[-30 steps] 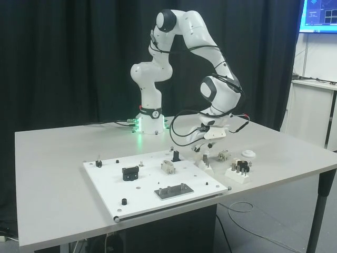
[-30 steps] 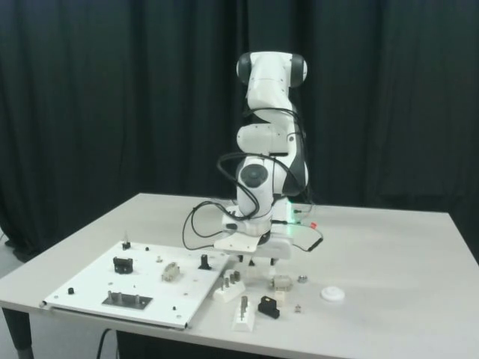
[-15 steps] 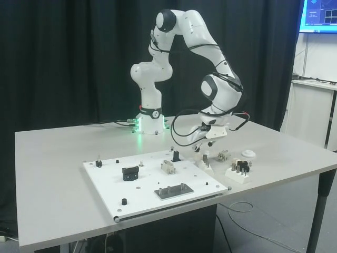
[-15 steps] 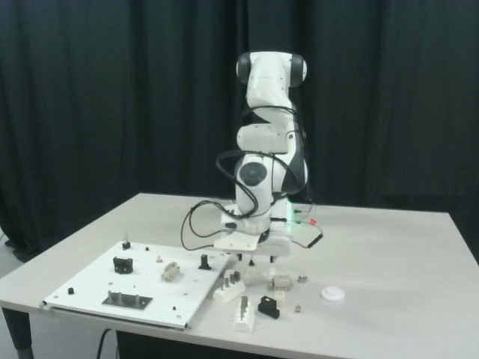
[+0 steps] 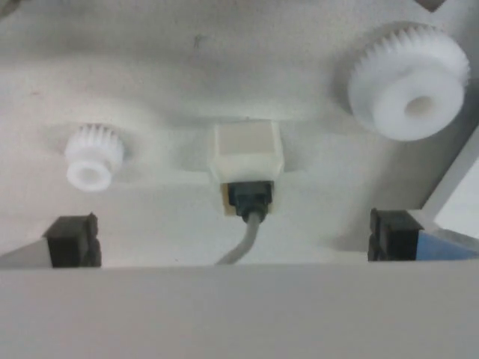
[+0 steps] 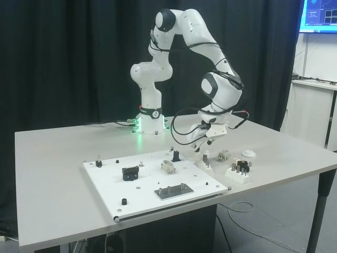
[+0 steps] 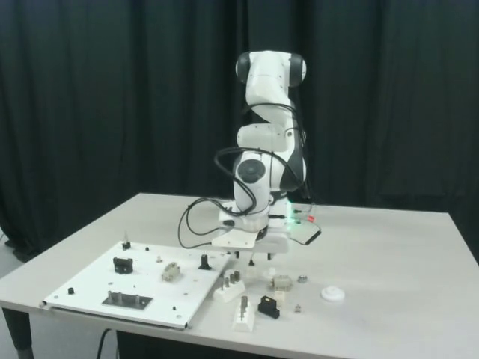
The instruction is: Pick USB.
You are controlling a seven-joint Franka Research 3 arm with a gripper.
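Gripper (image 5: 232, 228) spread wide, hanging directly above USB (image 5: 248, 198) near table (image 6: 52, 153) far edge; cable trailing toward wrist.

Grey table (image 6: 52, 158) carries the arm's base (image 6: 149, 124), bolted near the rear edge, lit green at its foot. A white board (image 6: 150, 182) lies flat toward the front edge, bearing small black and grey fixtures. Beside the board, toward the right edge, stand two white blocks (image 6: 238, 173) holding pegs, with a small grey connector part (image 7: 281, 283) between them and the rear. A white gear (image 6: 247, 153) lies further toward the right edge. A small black part (image 7: 269, 307) sits near the front edge.
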